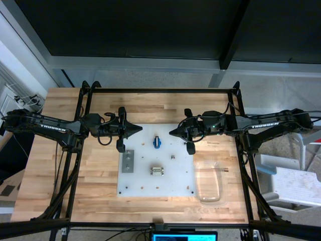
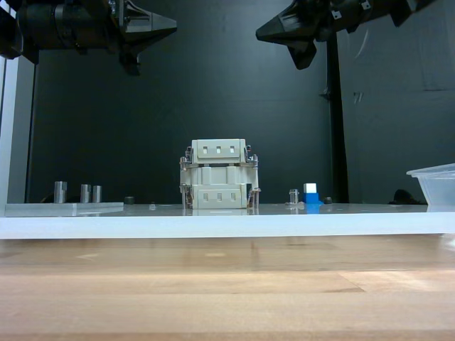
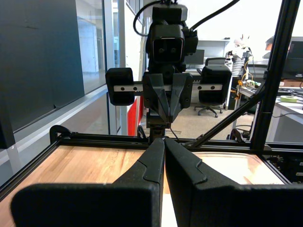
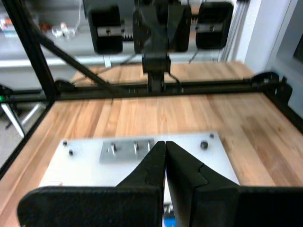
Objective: Remove the HAN10-E connector and place it in the container
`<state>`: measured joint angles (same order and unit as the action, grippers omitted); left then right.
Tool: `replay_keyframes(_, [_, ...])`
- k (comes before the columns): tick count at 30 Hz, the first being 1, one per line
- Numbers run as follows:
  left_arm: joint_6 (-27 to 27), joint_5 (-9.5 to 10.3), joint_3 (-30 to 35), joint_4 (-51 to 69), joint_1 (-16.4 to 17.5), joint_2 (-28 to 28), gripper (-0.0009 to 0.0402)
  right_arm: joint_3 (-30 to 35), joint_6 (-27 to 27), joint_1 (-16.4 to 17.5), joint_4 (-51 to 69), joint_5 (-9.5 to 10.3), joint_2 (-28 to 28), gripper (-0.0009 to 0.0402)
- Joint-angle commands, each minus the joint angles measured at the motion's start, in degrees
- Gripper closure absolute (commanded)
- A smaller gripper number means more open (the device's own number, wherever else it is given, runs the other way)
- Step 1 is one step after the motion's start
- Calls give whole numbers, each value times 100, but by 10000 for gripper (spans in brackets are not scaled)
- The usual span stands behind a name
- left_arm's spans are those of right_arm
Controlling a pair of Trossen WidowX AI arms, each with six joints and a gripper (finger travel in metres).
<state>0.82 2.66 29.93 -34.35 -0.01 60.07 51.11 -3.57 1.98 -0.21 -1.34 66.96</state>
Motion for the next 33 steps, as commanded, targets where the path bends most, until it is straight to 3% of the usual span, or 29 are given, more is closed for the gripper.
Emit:
replay_keyframes(1, [-2,-2,2,-2,2,2,393,328,-2,11,638,-4,0,393])
replay_keyframes(8, [-2,-2,2,0,2,2,393,1198,-52,37,2000,-4,190,393])
replay_keyframes(20, [-2,-2,2,-2,0,2,393,3681,2,223,5351,-7,1637,393])
replay_keyframes(33, [-2,-2,2,0,0,4,393,5123,-529,511,6743,-15,3095,393])
